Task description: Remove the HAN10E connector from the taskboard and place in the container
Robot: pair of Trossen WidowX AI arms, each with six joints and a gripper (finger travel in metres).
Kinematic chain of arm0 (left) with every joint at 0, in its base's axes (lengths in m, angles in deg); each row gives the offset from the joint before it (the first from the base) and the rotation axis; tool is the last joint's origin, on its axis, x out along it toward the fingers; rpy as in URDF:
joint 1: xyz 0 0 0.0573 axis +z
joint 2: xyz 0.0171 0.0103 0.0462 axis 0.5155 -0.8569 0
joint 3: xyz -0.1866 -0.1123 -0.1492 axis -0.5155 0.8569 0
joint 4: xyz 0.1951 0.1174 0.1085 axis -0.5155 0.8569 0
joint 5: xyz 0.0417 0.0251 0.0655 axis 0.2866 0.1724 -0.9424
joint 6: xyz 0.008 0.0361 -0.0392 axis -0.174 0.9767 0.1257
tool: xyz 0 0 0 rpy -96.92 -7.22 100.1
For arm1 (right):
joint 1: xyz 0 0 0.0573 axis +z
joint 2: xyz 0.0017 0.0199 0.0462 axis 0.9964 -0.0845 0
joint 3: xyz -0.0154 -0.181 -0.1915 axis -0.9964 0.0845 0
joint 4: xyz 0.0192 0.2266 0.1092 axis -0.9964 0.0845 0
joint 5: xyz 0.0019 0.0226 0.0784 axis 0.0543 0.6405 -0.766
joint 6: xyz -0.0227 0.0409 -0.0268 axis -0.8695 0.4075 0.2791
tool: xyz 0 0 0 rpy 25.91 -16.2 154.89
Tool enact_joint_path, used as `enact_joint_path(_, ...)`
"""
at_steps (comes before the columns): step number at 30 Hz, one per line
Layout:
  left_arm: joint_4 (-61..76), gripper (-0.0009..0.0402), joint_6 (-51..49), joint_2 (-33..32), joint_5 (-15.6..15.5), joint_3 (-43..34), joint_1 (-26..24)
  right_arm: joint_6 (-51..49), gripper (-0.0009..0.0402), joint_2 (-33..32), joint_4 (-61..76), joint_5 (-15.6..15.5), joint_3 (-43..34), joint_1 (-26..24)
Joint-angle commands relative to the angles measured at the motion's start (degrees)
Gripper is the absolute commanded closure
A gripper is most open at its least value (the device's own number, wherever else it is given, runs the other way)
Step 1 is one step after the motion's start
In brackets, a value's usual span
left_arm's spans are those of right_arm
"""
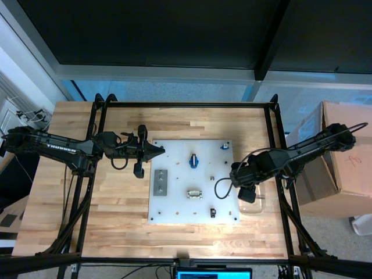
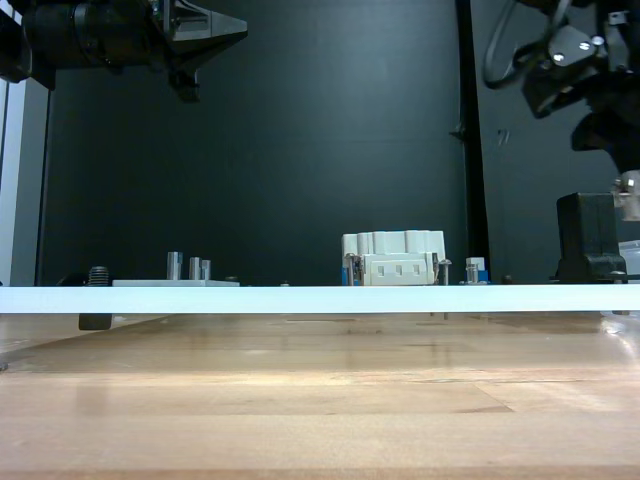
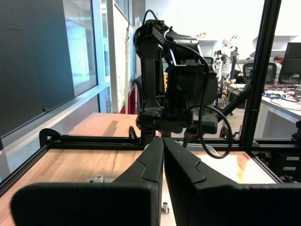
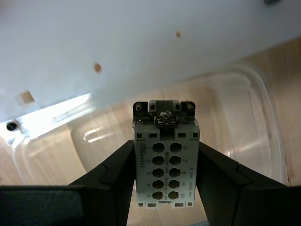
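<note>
High view: right gripper [image 1: 248,195] pinches connector [image 4: 164,165] over container [image 1: 261,207]; left gripper [image 1: 160,150] closed near taskboard [image 1: 174,203].

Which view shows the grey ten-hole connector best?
Right wrist view: the grey ten-hole connector sits clamped in the right tool over the clear plastic container. High view hides it under that tool; unclear in the others. Left tool, shut, hovers over the white board's left edge.

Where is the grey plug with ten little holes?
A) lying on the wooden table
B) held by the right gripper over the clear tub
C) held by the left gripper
B: the HAN10E connector is clamped in the right gripper above the clear container; the left gripper, shut and empty, hovers over the left edge of the taskboard.
</note>
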Motion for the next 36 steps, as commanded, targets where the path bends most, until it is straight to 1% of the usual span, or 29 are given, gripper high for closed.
enact_joint_path(1,-0.02,0.0393,0.00,0.00,0.00,-0.02,0.02,1.73,0.0393,2.38,-0.37,0.00,2.40,0.92)
enact_joint_path(10,-0.02,0.0393,0.00,0.00,0.00,-0.02,0.00,4.76,0.0393,7.06,-1.99,-0.02,7.65,2.84)
enact_joint_path(17,-0.02,0.0393,0.00,0.00,0.02,-0.02,0.00,4.48,0.0393,7.17,-2.45,0.09,8.35,3.06)
enact_joint_path(20,-0.02,0.0393,0.00,0.00,0.02,-0.02,0.00,4.50,0.0393,7.19,-2.54,1.11,8.37,3.08)
enact_joint_path(36,-0.02,0.0393,0.00,0.02,0.00,-0.02,0.02,4.55,0.0393,7.17,-5.07,0.94,8.41,3.28)
